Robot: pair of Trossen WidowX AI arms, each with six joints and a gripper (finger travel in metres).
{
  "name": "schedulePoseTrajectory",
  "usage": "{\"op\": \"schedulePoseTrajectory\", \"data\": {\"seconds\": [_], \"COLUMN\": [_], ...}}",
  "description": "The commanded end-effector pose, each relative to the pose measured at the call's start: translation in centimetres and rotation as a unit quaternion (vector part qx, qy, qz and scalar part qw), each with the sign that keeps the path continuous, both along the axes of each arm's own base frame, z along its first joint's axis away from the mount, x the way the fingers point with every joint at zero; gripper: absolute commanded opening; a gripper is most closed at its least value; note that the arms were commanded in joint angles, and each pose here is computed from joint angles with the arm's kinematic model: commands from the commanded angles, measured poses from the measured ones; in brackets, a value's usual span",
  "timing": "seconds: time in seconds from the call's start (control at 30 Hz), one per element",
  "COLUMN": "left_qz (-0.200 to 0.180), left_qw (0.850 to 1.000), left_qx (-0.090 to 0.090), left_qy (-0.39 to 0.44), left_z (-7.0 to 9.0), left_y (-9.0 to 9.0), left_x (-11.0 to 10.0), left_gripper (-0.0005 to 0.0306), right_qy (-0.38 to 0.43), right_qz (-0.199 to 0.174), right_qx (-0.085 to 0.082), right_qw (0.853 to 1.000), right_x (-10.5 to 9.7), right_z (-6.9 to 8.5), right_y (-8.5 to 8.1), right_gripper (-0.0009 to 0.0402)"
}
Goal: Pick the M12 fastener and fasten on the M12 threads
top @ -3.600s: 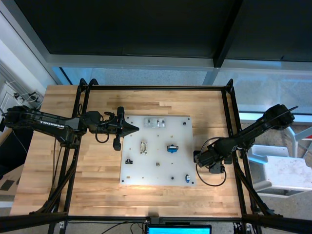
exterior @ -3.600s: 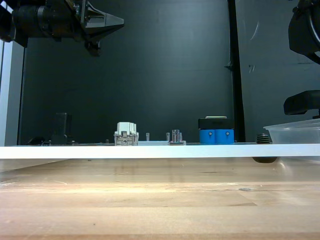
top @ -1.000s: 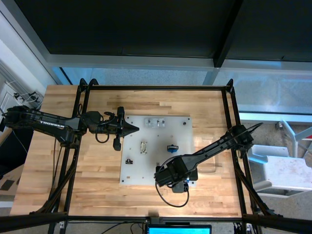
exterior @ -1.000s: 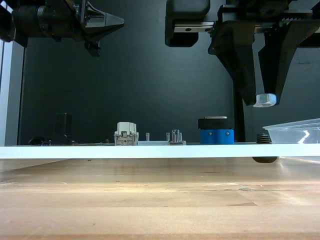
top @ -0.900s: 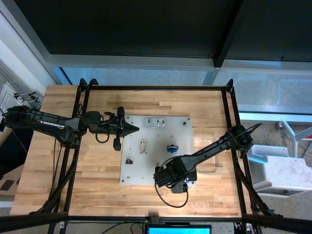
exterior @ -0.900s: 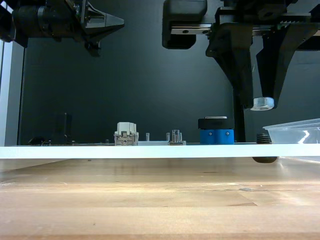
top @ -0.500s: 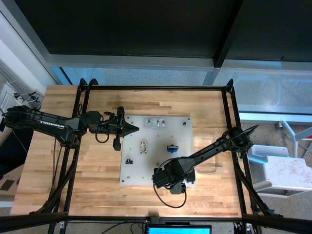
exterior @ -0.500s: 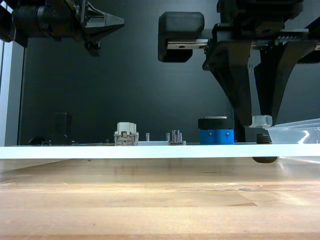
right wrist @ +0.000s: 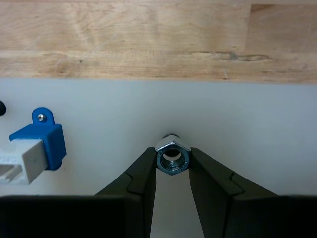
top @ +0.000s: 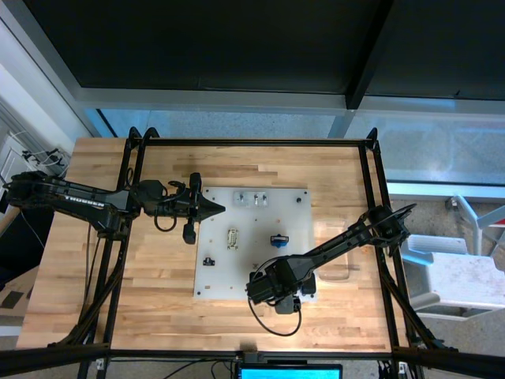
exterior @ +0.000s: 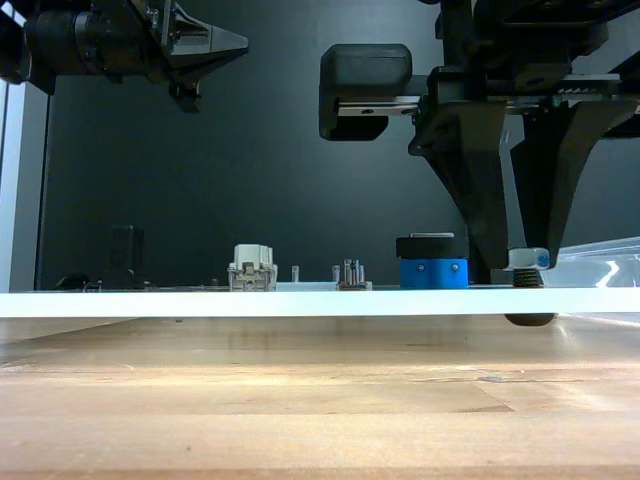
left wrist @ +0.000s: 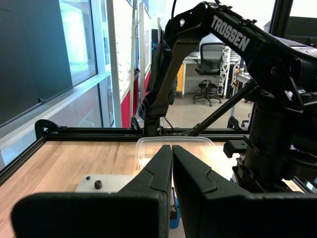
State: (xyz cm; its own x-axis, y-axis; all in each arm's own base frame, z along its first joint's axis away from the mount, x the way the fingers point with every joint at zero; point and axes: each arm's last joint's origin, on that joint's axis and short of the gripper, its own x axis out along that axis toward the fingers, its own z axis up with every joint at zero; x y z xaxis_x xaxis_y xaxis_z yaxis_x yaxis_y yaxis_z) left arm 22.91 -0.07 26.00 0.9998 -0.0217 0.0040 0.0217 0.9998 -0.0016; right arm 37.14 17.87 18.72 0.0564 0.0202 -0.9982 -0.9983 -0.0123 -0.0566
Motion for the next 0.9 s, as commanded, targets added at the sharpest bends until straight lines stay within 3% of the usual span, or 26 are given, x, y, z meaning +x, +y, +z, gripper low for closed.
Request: {"op": "schedulePoseTrajectory", "data": {"seconds": [0.03,0.53,0.77,0.9], "left_qz": [0.000,0.000,0.000,0.000], "left_qw": [1.000,1.000,1.000,1.000], "left_qx": [0.000,0.000,0.000,0.000], "left_qy": [0.000,0.000,0.000,0.000], "left_z": [0.02,0.02,0.02,0.02], "left_y": [0.01,0.00,0.00,0.01], "left_x": [0.00,0.00,0.00,0.00], "left_gripper": [0.0000,0.0000,0.0000,0.0000], "right_qy": [-0.001,-0.001,-0.002,-0.002], "right_qz": [-0.002,-0.022,-0.114,-0.204], "right_qx": [0.000,0.001,0.008,0.015], "right_qw": [1.000,1.000,0.993,0.979], "right_x": [-0.05,-0.13,-0.11,-0.15], "right_z": [-0.46,-0.90,-0.81,-0.58], "right_y": [-0.08,-0.14,-0.15,-0.16], "right_gripper": [0.0029,0.0030,0.0029,0.0029]}}
